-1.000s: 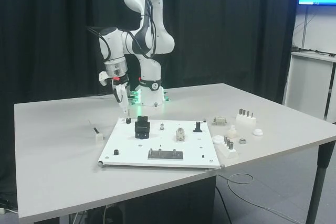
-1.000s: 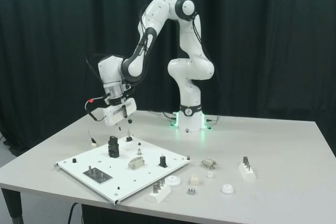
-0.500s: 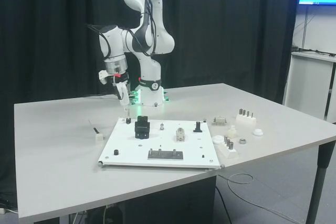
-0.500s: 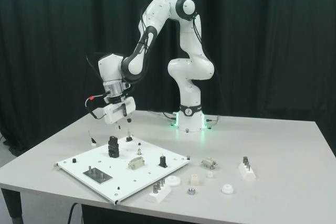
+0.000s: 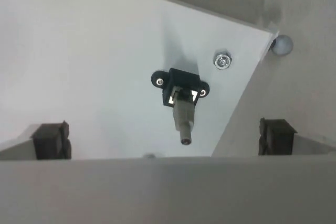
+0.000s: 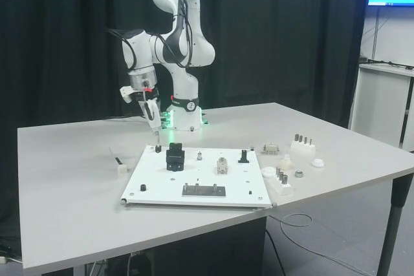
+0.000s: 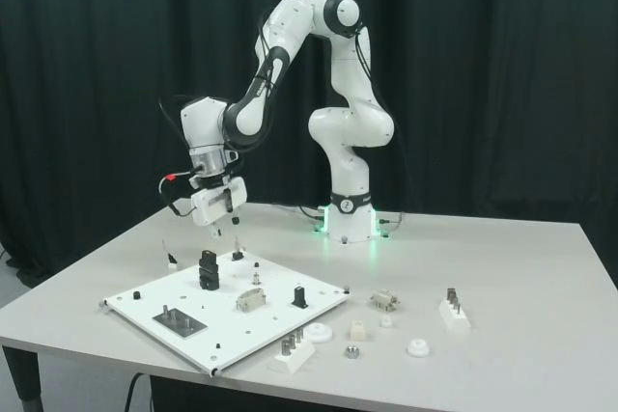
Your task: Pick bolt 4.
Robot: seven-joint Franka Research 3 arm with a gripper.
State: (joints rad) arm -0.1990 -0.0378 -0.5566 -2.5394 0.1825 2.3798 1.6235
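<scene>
Board (image 6: pixel 194 179) on table (image 6: pixel 71 179), bolt (image 5: pixel 184 121) in holder (image 5: pixel 180 83) near board's corner, pincer (image 6: pixel 154 132) above

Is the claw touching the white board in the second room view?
No. The claw hangs in the air above the white board, with a clear gap over the small black mount below it.

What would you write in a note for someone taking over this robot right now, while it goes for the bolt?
Tool: open, holding nothing, hovering above the white board.
Bolt: stands upright in its black holder near a corner of the board, below the tool and between its two spread fingers, not touched.
Done: the tool looks roughly lined up over the bolt.
Left: lower the tool, shut it on the bolt, then lift the bolt out of the holder.
</scene>
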